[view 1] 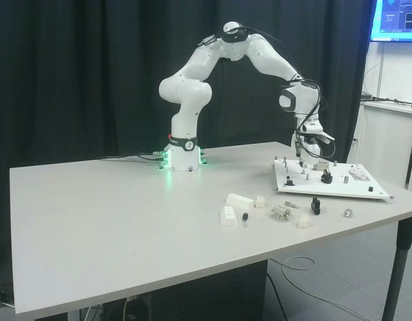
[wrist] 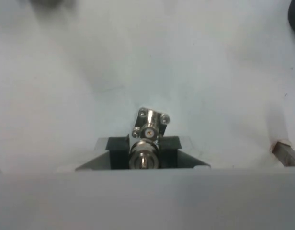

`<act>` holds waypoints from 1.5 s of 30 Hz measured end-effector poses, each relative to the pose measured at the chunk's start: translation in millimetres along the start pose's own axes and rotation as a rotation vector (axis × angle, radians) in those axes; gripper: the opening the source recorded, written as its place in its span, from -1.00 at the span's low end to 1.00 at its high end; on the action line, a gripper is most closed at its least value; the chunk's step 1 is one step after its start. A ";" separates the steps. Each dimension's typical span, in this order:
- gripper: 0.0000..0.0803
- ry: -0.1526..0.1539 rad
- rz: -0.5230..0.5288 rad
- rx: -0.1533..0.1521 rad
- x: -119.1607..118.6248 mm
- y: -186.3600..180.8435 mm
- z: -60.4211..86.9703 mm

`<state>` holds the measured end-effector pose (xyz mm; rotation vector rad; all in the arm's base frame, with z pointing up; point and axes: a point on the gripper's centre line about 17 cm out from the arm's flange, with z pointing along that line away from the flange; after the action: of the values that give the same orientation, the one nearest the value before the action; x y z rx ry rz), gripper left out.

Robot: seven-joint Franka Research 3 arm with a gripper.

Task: Place BNC.

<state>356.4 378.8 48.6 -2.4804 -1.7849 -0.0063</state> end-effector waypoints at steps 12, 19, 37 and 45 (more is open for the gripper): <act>-0.69 0.017 0.109 -0.043 -6.7 30.4 -18.0; -0.69 0.020 0.180 -0.085 -22.4 63.5 -32.3; -0.69 0.002 0.388 -0.157 -79.5 139.8 -50.9; -0.69 -0.006 0.499 -0.164 -108.4 166.0 -52.2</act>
<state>481.4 220.2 83.7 -2.9718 -1.1613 -0.1155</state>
